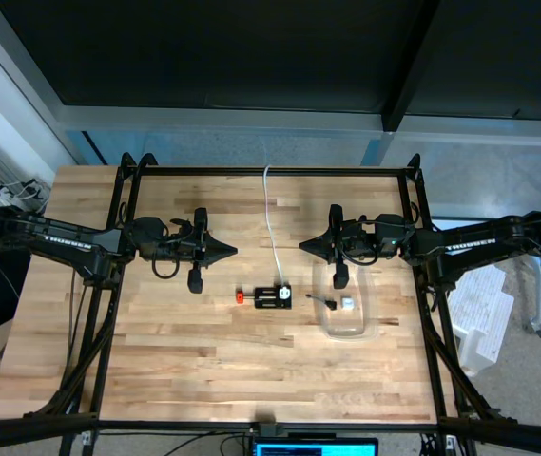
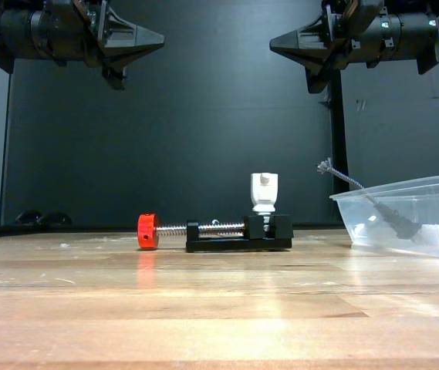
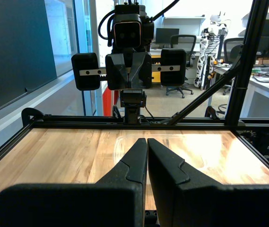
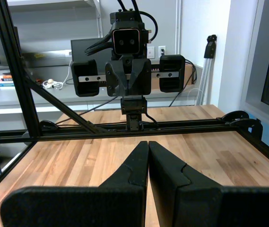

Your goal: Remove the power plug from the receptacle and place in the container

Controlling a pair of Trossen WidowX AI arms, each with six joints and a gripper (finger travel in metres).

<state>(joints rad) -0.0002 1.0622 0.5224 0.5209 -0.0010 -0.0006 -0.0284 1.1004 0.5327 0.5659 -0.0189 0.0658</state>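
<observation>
**High view.** The power plug [image 1: 325,301] is lying inside the container [image 1: 344,334], just beside a small white cube [image 1: 347,303]. Its long axis is running roughly from 9 to 3 o'clock.

**Low view.** The plug body is resting low in the container, and its thin tail is slanting up toward 10 o'clock, past the rim.

**Layout.** The container is sitting at 3 o'clock of the vise [image 1: 266,297], which is holding the receptacle [image 1: 284,294] upright.

**Grippers.** The left gripper [image 1: 230,252] is hovering at 10 o'clock of the vise and the right gripper [image 1: 305,247] at 1 o'clock. They are pointing at each other, each with fingers pressed together and gripping nothing.
</observation>
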